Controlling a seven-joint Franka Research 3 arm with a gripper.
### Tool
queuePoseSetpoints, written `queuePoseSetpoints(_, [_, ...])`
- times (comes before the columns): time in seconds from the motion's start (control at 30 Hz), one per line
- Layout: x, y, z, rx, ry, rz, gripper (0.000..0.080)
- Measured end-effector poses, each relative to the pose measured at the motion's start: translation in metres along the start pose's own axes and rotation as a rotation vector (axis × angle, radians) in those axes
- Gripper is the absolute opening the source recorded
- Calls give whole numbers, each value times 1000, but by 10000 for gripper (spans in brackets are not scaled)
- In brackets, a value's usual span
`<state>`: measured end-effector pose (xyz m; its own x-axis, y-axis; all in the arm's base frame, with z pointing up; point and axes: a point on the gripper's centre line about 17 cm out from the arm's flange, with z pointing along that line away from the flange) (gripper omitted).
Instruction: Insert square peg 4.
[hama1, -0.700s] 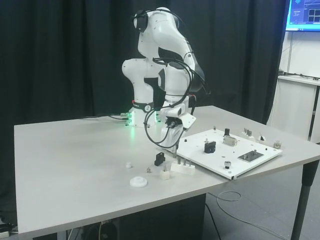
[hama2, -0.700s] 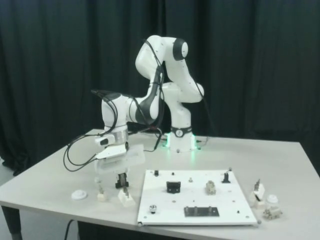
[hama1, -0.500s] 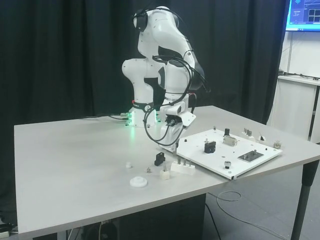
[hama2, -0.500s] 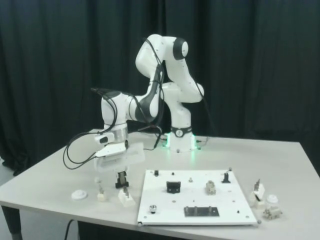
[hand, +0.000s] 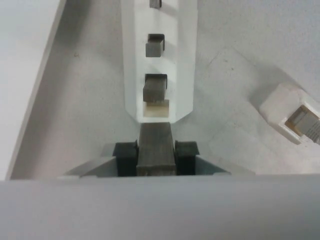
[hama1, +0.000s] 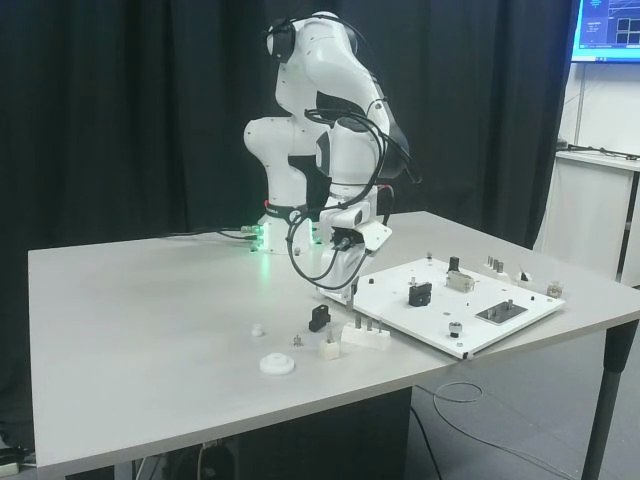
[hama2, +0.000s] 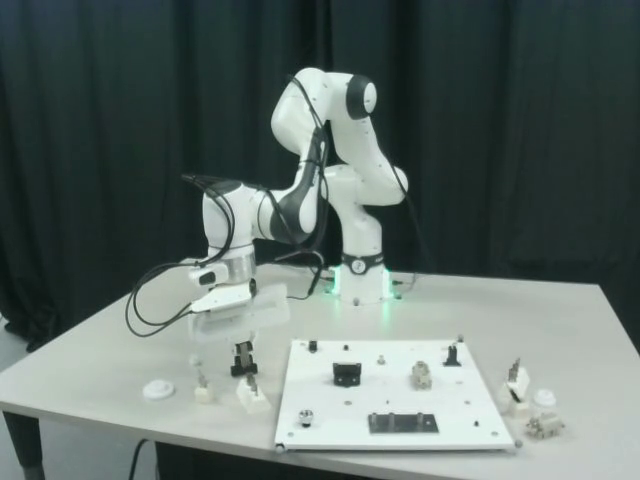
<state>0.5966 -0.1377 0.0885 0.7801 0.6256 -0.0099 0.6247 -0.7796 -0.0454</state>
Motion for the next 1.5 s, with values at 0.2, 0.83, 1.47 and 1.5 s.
queuePoseSetpoints(0.2, [0, 0, 0, -1, 0, 0, 154])
queuePoseSetpoints(0.83, [1, 0, -1, -2, 2, 2, 154])
queuePoseSetpoints(1.47, [16, -29, -10, 48, -3, 62, 154])
queuePoseSetpoints(1.5, [17, -32, -10, 52, -5, 66, 154])
